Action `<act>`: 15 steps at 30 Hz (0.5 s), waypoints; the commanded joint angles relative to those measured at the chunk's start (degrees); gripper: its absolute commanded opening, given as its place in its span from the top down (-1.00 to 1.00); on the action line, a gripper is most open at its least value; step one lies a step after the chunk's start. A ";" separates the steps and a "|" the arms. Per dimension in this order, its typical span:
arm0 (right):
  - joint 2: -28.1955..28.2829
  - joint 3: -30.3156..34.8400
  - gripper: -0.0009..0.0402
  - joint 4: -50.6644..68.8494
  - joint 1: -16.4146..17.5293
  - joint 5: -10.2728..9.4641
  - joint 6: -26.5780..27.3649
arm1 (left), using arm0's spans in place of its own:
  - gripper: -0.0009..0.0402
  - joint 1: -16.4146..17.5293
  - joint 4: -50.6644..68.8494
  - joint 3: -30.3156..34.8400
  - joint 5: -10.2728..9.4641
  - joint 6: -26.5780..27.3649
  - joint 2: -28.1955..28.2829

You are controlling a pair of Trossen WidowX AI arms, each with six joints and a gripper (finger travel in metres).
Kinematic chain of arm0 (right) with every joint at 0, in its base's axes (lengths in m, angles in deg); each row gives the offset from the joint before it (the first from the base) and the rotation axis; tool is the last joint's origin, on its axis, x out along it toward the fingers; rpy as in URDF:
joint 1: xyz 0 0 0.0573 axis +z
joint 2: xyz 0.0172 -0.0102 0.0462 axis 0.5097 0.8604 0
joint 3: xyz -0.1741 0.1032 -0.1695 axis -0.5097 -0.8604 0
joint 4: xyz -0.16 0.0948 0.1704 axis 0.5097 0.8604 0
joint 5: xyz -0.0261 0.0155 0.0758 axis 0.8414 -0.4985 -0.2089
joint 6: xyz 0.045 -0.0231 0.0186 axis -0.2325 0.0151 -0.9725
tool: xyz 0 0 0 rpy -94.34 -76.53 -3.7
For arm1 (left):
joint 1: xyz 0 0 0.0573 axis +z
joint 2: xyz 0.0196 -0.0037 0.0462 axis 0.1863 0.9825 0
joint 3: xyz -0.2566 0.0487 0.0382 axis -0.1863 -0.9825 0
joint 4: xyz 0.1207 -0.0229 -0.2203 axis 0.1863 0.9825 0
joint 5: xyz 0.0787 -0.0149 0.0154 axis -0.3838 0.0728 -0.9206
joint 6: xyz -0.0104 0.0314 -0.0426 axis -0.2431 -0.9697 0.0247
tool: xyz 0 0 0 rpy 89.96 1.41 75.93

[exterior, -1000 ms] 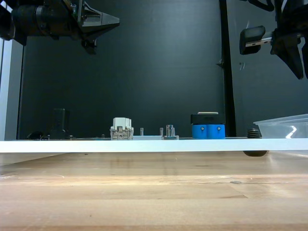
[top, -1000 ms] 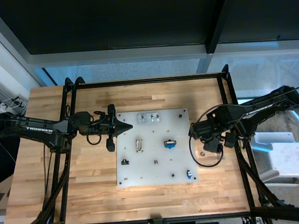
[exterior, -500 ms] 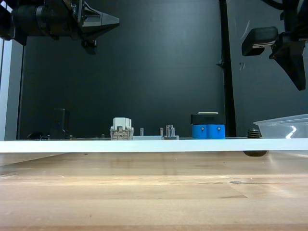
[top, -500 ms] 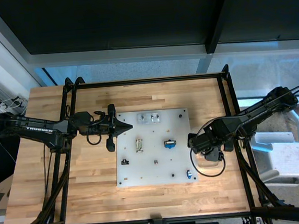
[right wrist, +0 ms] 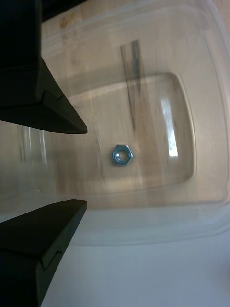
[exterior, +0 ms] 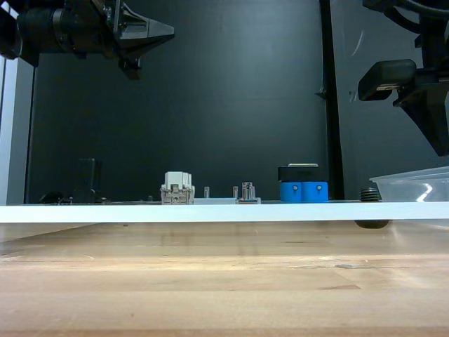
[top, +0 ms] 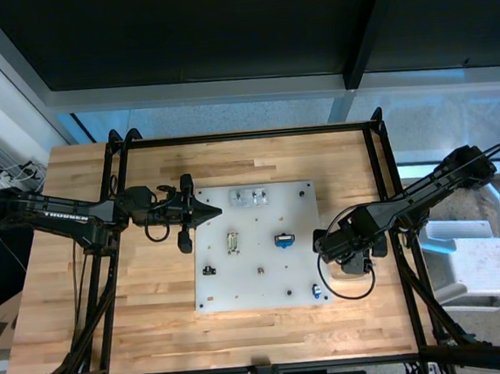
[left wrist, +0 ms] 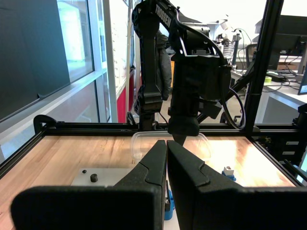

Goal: Pick the M12 fastener and fasten on the M12 threads

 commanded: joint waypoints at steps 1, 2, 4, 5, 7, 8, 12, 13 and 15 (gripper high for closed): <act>0.13 -1.14 0.03 -2.03 0.09 0.07 0.15 | 0.96 0.02 -0.02 0.02 0.00 0.00 0.02; 0.31 -1.55 0.03 -2.56 0.09 0.04 0.15 | 0.96 0.00 -0.02 0.02 0.00 0.00 0.02; 0.92 -2.25 0.03 -2.95 0.20 0.04 0.15 | 0.96 0.02 -0.02 0.02 0.00 0.00 0.02; 1.18 -2.62 0.03 -3.10 0.33 0.04 0.15 | 0.96 0.02 -0.02 0.02 0.00 0.00 0.02; 1.70 -3.37 0.03 -4.24 0.48 0.04 0.15 | 0.96 0.00 -0.02 0.02 0.00 0.00 0.02; 1.73 -3.72 0.03 -4.92 0.55 0.00 0.15 | 0.96 0.02 -0.02 0.02 0.00 0.00 0.02; 2.45 -4.24 0.03 -6.12 0.66 -0.37 0.13 | 0.96 0.02 -0.02 0.02 0.00 0.00 0.02; 2.69 -4.28 0.03 -6.34 0.68 -0.76 0.13 | 0.96 0.00 -0.02 0.02 0.00 0.00 0.02; 2.84 -4.66 0.03 -7.17 0.74 -1.51 0.13 | 0.96 0.02 -0.02 0.02 0.00 0.00 0.02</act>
